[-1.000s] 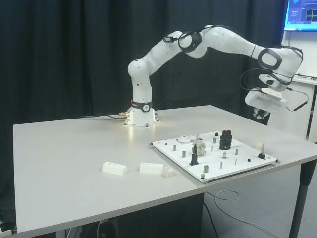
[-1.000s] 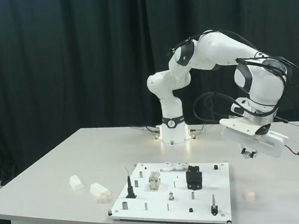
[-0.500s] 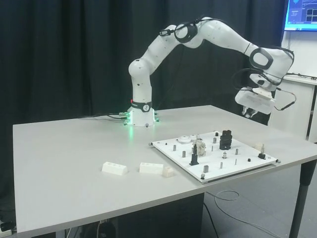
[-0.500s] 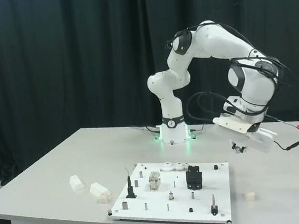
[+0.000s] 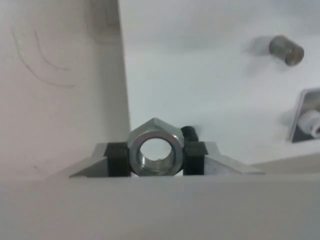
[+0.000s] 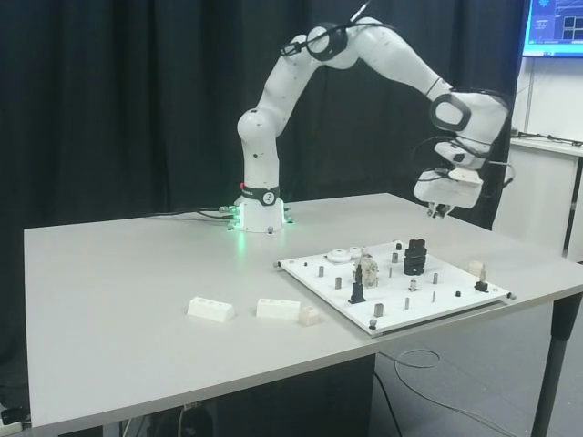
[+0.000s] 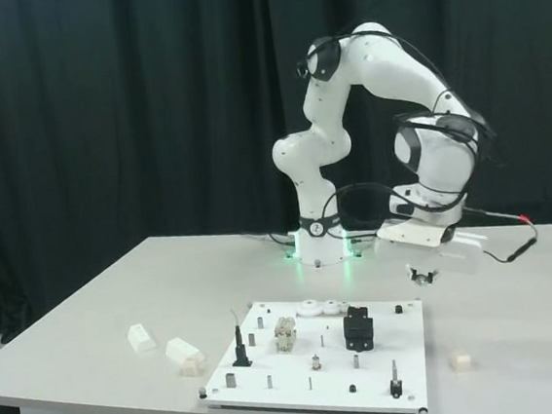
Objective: Insert bolt 4.
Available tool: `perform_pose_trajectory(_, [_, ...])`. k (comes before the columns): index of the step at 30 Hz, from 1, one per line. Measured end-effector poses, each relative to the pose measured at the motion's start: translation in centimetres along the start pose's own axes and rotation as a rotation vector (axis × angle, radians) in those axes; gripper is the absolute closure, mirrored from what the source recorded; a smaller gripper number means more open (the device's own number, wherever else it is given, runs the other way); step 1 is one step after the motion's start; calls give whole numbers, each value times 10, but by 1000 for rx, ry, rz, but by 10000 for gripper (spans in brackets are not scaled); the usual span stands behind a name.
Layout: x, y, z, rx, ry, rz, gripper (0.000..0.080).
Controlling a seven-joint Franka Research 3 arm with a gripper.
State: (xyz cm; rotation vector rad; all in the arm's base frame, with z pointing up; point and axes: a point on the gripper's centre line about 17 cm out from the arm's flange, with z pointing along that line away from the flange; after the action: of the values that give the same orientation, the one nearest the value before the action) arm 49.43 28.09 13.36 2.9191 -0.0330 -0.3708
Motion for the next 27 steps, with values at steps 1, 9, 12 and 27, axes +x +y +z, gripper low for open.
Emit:
perform_pose_trajectory(1, [0, 2, 2, 7, 7, -15, 578])
perform_pose_trajectory(9, [-4, 13, 15, 56, 72, -135, 578])
perform_pose_trajectory(12, [-6, 16, 19, 67, 94, -173, 578])
perform_pose_trajectory(27, [-18, 30, 39, 86, 169, -335, 578])
